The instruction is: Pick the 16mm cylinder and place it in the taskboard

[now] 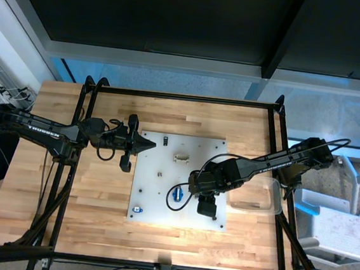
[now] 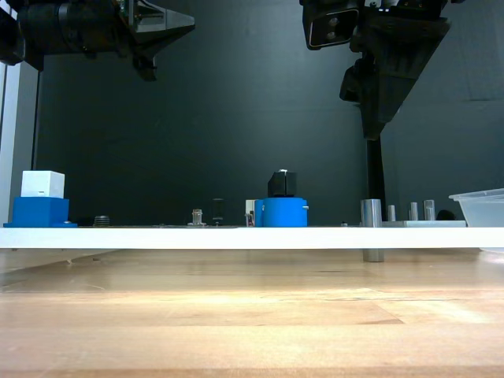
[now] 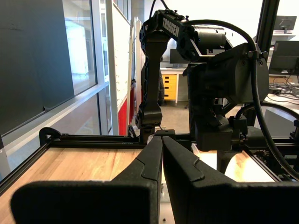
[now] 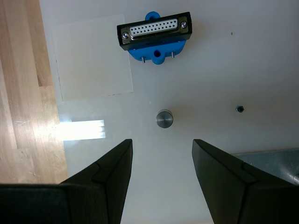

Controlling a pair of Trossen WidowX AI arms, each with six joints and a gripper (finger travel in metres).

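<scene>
1. White taskboard (image 1: 155,196) is lying flat mid-table, with a clear tray (image 1: 256,203) just beside its right edge.
2. I am hovering the right gripper (image 4: 162,142) well above the board, its fingers spread wide and gripping nothing.
3. I am seeing the left gripper (image 3: 162,136) hanging parked over the board's left edge, its fingers pressed together and empty.
4. I am minding the D-sub connector (image 4: 154,30) on its blue mount, which is sitting near the peg. A drifting descent could clip it.
5. I am lining up on the 16mm cylinder (image 4: 164,118), which is standing upright on the board below the gap between the open fingers. I cannot tell whether it is seated in a hole. I am judging that an off-centre descent could topple it with one finger and send it rolling. Small and smooth, it could also slip out of a skewed pinch.
</scene>
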